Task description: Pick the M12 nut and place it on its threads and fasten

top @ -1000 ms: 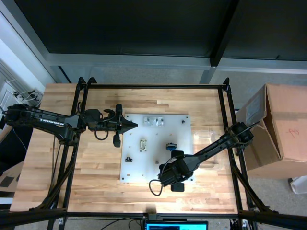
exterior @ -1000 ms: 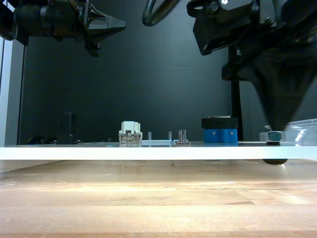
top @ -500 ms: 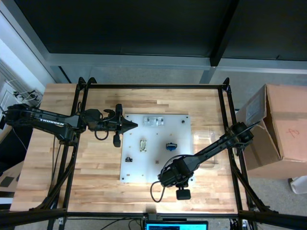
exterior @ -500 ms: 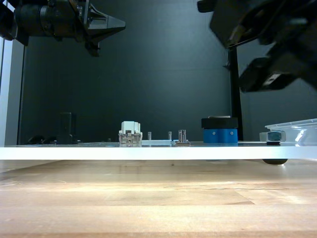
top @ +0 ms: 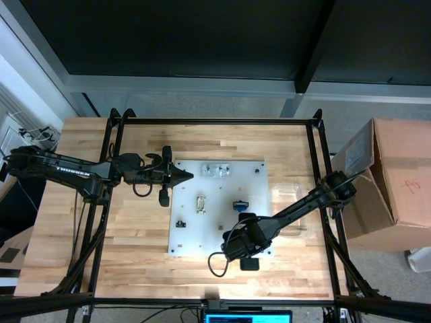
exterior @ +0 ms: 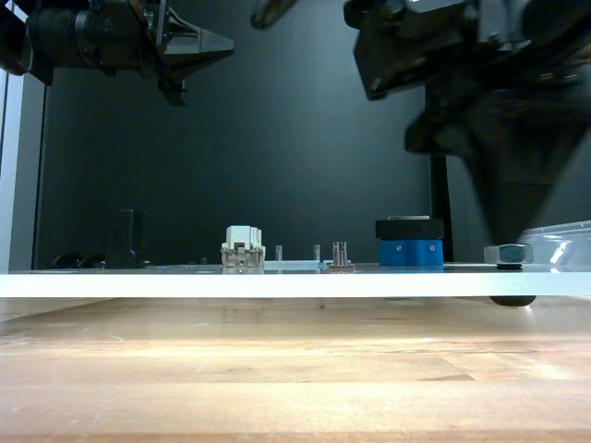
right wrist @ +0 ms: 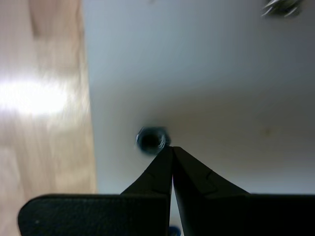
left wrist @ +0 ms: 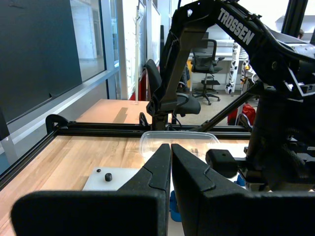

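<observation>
The silver M12 nut [exterior: 508, 252] sits on its black stud near the near right edge of the white board [exterior: 185, 281], with a sliver of black showing under it. It lies free of any finger. My right gripper [exterior: 511, 238] hangs point-down just above it, shut with nothing between the fingers. In the right wrist view the nut [right wrist: 152, 139] shows its dark centre right beside the closed fingertips [right wrist: 167, 162]. In the high view the right gripper [top: 246, 243] hides the nut. My left gripper [top: 187, 176] is shut and hovers high over the board's far left edge.
A clear tray [top: 291, 195] lies off the board's right edge, with a cardboard box [top: 394, 182] beyond the frame. On the board stand a blue block [exterior: 409, 251], a white connector [exterior: 243, 249] and short silver posts [exterior: 340, 254].
The right gripper stood over the nut, then lifted and swung off toward the near edge. It has now come back down above the nut. Nut and left arm have not moved.
</observation>
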`<state>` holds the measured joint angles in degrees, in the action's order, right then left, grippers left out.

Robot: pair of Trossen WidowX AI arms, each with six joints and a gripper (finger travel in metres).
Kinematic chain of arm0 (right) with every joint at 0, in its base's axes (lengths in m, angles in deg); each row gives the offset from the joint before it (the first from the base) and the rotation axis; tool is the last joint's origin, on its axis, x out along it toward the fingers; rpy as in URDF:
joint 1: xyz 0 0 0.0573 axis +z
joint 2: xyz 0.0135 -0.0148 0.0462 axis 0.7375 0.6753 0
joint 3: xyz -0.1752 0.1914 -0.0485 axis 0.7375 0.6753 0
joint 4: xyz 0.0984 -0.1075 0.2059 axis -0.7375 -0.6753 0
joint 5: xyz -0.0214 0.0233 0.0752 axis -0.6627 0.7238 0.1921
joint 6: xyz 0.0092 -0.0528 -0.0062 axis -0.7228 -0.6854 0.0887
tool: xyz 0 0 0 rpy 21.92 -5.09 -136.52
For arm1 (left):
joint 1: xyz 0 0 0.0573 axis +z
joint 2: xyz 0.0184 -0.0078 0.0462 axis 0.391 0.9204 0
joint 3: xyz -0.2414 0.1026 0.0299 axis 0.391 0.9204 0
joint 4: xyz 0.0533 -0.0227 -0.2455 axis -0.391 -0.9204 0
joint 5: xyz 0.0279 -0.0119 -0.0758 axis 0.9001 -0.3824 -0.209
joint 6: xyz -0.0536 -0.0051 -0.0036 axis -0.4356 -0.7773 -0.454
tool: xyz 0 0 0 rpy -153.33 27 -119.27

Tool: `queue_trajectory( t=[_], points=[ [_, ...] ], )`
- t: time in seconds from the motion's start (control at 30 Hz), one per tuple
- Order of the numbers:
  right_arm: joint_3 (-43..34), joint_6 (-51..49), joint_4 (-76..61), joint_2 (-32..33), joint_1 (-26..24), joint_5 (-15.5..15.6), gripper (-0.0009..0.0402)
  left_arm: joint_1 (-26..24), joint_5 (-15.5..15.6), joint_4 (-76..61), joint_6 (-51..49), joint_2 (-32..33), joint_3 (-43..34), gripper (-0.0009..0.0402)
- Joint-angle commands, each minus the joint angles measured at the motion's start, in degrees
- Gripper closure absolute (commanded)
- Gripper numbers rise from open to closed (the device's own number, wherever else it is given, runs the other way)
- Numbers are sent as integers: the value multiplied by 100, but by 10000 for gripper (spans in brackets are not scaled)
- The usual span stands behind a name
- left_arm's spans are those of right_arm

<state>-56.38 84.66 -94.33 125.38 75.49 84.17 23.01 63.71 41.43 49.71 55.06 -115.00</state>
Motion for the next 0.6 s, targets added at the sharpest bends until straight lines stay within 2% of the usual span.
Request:
queue_trajectory(
  t=[0.03, 0.1, 0.17, 0.2, 0.3, 0.4, 0.5, 0.6],
  points=[
    [35, 0, 24, 4, -2, 1145, 393, 2, -2, 2, 0, 2, 0, 393],
    [26, 17, -28, 4, 0, 1419, 393, 0, -2, 4, 0, 2, 0, 393],
    [13, 17, -66, -7, 0, 1298, 393, 2, -2, -2, 0, 2, 0, 393],
    [11, 33, -68, -7, 0, 1117, 393, 0, -2, 2, 0, 2, 0, 393],
    [11, 87, -118, -7, 0, 160, 393, 0, -2, 0, 0, 2, 0, 393],
    [11, 149, -127, -7, -2, -444, 393, 2, -2, 4, 0, 2, 0, 393],
    [11, 144, -118, -7, 0, -699, 393, 2, -2, 0, 0, 2, 0, 393],
    [13, 138, -57, -7, 0, -656, 393, 2, -2, 2, 0, 2, 0, 393]
  ],
)
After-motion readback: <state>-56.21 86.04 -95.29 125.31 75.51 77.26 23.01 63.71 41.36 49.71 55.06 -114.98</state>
